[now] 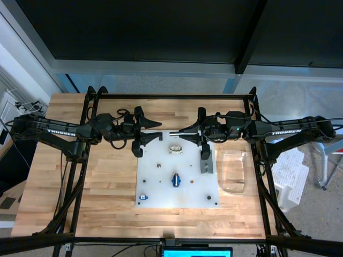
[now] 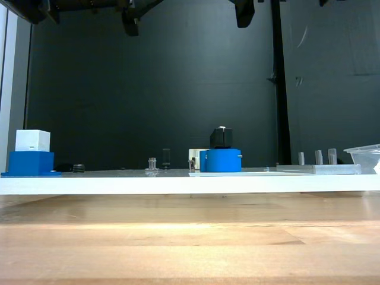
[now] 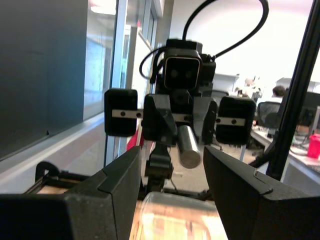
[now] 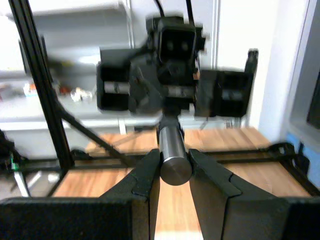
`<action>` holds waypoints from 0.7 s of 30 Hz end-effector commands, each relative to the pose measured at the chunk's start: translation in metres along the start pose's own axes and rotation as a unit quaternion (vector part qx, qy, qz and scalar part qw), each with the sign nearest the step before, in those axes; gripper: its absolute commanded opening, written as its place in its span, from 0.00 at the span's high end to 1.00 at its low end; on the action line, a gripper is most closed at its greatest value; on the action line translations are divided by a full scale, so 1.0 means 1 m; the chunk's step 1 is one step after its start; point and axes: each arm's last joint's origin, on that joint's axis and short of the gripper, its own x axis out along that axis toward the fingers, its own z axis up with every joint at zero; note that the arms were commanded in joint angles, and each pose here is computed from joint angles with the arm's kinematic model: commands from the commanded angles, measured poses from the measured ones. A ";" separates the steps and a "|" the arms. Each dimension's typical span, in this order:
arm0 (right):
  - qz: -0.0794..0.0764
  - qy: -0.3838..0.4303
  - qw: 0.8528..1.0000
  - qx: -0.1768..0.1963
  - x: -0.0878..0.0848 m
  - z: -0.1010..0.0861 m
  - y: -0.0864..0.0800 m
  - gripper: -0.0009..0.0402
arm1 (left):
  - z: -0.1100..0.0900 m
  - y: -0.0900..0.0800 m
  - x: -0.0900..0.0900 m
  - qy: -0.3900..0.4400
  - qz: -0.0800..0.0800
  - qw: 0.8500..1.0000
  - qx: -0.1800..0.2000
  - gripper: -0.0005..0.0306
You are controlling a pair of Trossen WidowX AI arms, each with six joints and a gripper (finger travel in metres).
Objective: Pick the 16mm cylinder and install on the taskboard
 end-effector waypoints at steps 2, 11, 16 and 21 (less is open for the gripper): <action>-0.004 0.074 0.997 0.001 -0.003 0.001 0.002 0.93 | -0.005 0.000 0.001 0.020 -0.004 1.000 0.001 0.45; 0.003 0.243 0.970 0.011 -0.015 -0.017 0.013 0.93 | -0.013 0.001 0.000 0.062 0.001 0.998 0.018 0.56; 0.010 0.297 0.955 0.019 -0.021 -0.025 0.021 0.93 | -0.014 0.001 0.000 0.064 0.005 0.998 0.025 0.60; 0.012 0.336 0.942 0.011 -0.023 -0.034 0.031 0.93 | -0.014 0.001 0.000 0.065 0.004 0.998 0.025 0.62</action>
